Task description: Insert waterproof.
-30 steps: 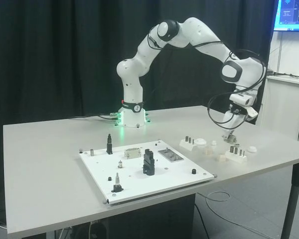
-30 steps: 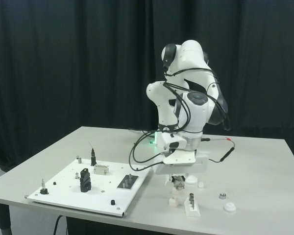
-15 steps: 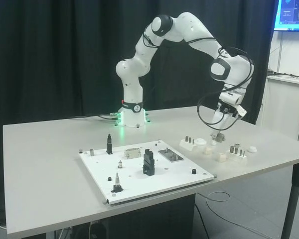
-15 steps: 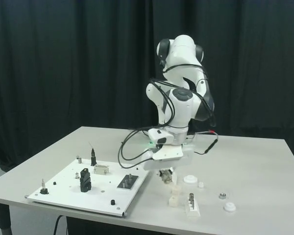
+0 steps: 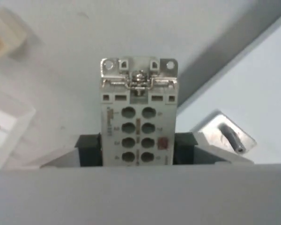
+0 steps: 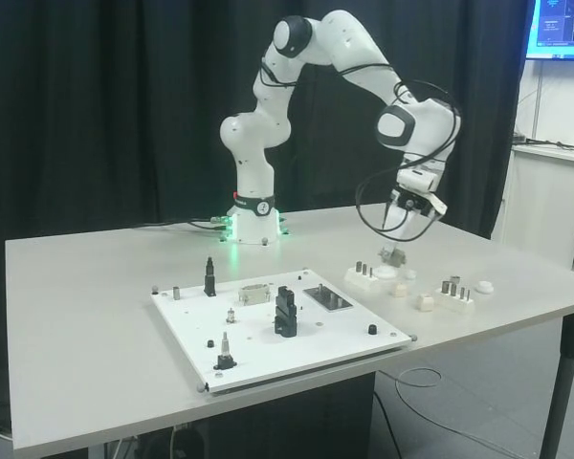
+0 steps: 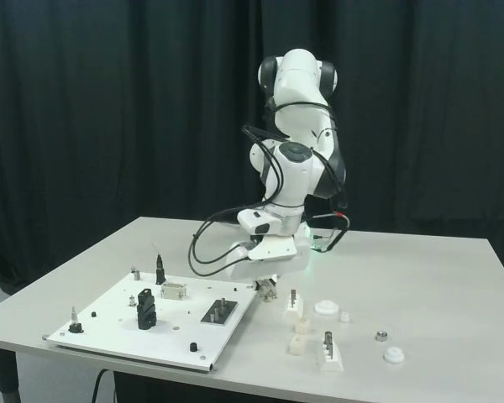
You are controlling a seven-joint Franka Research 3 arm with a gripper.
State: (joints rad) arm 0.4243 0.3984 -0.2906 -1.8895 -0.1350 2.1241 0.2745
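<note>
Fingers [image 5: 185, 147] of the gripper [image 5: 136, 149] clamp the connector [image 5: 138, 112] from both sides, seen as black pads flanking its lower half in the wrist view. The connector's long axis runs up the middle of that frame, away from the fingers, with its metal bracket end farthest from them. Its pale face, turned to the camera, shows two columns of four round holes, and the grey bracket at the tip has a centre screw and small holes at its corners.

In the first room view the gripper [image 6: 394, 251] hangs right of centre, carrying the connector [image 6: 393, 256] in the air above a small white block [image 6: 368, 278] with two upright pins. In the second room view the connector [image 7: 267, 290] sits at frame centre, just off the right edge of the white board [image 7: 109, 332].

The grey table [image 6: 86, 287] fills the lower half of both room views. The board [image 6: 311, 339] lies left of centre in the first room view and carries several black and metal fixtures, among them a black block [image 6: 285, 312]. More small white parts lie to the right of the board. Black curtains close the background, and a green light glows at the arm's base [image 6: 252, 223].
</note>
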